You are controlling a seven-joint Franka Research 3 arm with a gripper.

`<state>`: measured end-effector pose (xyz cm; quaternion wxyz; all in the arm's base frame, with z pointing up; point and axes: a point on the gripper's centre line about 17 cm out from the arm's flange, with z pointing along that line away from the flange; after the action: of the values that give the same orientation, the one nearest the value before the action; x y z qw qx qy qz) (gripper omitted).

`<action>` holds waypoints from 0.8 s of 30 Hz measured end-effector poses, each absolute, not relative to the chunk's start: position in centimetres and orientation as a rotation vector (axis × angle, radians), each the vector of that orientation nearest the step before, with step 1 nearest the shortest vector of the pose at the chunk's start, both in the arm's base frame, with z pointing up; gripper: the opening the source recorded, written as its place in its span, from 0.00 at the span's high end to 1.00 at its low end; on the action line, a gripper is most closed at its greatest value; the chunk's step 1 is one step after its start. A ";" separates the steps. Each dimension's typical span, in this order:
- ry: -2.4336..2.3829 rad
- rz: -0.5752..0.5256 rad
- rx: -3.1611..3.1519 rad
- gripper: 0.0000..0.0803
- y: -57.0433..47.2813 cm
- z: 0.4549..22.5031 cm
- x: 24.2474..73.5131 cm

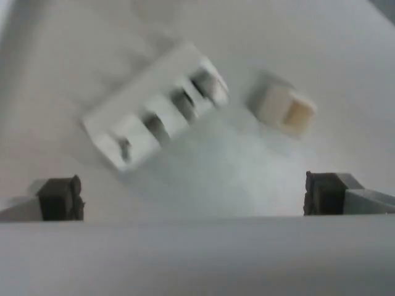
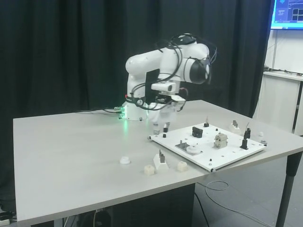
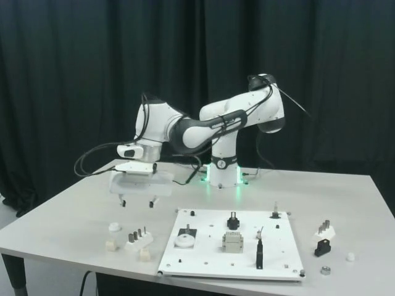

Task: Pick medium gear.

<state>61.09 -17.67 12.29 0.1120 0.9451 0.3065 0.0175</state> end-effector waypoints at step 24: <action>0.768 0.065 2.819 0.00 -24.1 9.0 54.3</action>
<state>54.34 -24.06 8.96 0.1093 0.9588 0.2613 0.0220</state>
